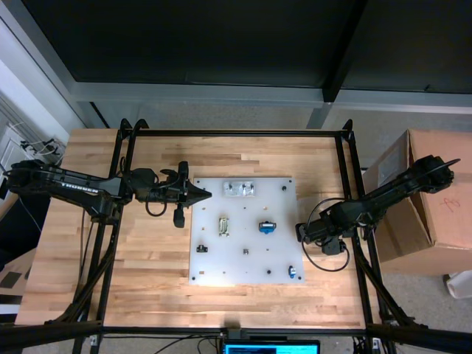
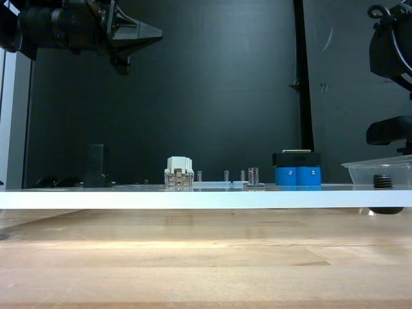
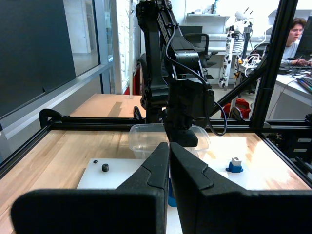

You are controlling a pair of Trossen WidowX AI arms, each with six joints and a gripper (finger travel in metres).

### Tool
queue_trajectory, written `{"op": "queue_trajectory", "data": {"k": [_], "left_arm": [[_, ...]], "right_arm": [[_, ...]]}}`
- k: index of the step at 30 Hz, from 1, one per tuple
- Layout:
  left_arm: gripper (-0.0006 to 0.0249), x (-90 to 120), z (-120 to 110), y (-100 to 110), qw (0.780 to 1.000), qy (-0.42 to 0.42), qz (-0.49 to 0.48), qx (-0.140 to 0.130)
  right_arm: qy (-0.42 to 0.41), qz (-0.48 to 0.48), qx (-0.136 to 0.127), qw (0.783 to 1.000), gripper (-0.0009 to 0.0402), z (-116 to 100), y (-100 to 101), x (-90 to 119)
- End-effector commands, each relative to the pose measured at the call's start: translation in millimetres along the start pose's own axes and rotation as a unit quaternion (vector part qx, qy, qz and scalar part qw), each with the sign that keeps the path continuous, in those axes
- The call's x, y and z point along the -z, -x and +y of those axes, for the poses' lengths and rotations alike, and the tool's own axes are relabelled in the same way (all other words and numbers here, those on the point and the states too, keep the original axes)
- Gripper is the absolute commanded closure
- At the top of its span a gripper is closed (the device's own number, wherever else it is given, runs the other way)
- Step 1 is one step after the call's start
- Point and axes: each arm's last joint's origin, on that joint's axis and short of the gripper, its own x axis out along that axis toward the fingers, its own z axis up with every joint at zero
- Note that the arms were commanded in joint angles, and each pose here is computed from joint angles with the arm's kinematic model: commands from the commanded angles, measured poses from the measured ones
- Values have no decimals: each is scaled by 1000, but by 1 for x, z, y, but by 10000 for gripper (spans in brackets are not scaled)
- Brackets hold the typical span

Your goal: Pick the M12 nut and place it on its threads and fasten

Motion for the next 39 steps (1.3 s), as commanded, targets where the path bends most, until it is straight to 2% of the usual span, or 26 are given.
{"op": "queue_trajectory", "data": {"k": [1, 9, 16, 21, 25, 28, 34, 39], "left_arm": [[243, 0, 0, 0, 1000, 0, 0, 0], [243, 0, 0, 0, 1000, 0, 0, 0], [243, 0, 0, 0, 1000, 0, 0, 0], [243, 0, 0, 0, 1000, 0, 0, 0], [243, 0, 0, 0, 1000, 0, 0, 0], [243, 0, 0, 0, 1000, 0, 0, 0], [243, 0, 0, 0, 1000, 0, 0, 0], [243, 0, 0, 0, 1000, 0, 0, 0]], "right_arm": [[-1, -1, 1, 1000, 286, 0, 0, 0], [-1, -3, 4, 1000, 347, 0, 1, 0], [-6, -8, 8, 1000, 370, -3, 12, -1], [-13, -9, 11, 1000, 374, -11, 35, -2], [-92, -31, 25, 995, 373, -24, 60, -6], [-108, -54, 20, 992, 374, -29, 77, -8], [-115, -37, 4, 993, 374, -38, 90, -16], [-115, -19, 5, 993, 374, -53, 95, -28]]}}
